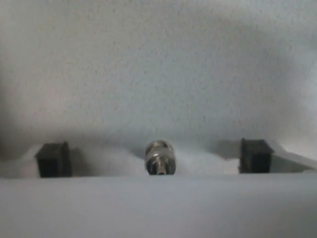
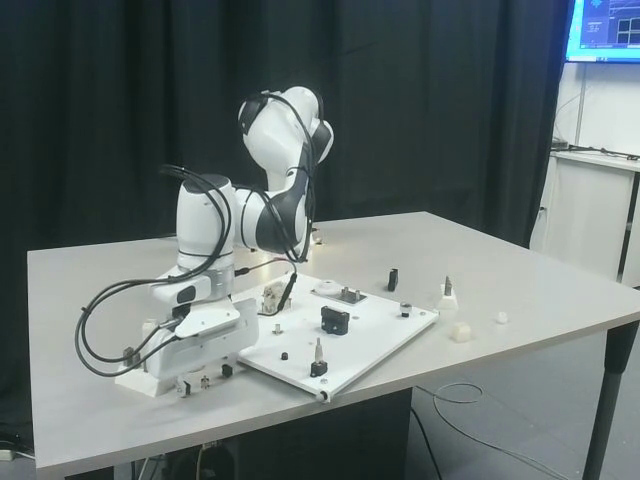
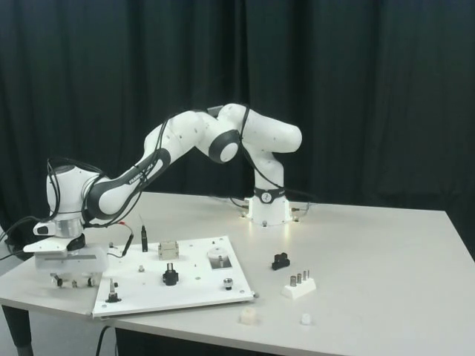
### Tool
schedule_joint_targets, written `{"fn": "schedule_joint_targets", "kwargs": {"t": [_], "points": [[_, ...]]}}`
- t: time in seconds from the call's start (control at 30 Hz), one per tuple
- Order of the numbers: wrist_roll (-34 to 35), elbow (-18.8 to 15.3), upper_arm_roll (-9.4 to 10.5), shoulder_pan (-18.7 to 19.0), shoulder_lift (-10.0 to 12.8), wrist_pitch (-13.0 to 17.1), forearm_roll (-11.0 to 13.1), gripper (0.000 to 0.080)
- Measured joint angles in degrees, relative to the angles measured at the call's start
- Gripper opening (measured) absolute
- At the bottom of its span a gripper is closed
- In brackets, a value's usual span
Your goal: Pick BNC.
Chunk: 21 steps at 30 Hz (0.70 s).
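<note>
The BNC [image 1: 160, 157], a small metal plug, shows end-on in the wrist view, midway between my two black fingertips. My gripper [image 1: 154, 158] is open, with the fingers [image 1: 53, 159] wide apart and a gap to the plug on each side. In both room views the gripper [image 2: 202, 378] [image 3: 72, 280] hangs low over the table's corner beside the white board, and the plug is hidden under the hand. A white surface close to the camera blocks the lower part of the wrist view.
The white board [image 2: 375, 330] [image 3: 197, 289] with several fixtures lies right next to my hand. A black part [image 3: 280, 260], a white block with pins [image 3: 298, 285] and small white pieces [image 3: 249, 317] lie farther along the table. Cables [image 2: 95, 330] loop beside the wrist.
</note>
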Motion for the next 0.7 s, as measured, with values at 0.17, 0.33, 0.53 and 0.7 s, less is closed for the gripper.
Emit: {"fn": "schedule_joint_targets", "kwargs": {"t": [0.17, 0.33, 0.53, 0.7], "points": [[0.0, 0.0, 0.0, 0.0, 0.3, 0.5, 0.3, 0.0686], [0.1, 0.1, 0.0, 0.0, 0.5, 0.7, 0.6, 0.0686], [0.1, 0.2, 0.0, 0.0, 0.5, 0.7, 0.6, 0.029], [0.1, 0.2, -0.02, 0.0, 0.5, 0.7, 0.6, 0.0125]]}}
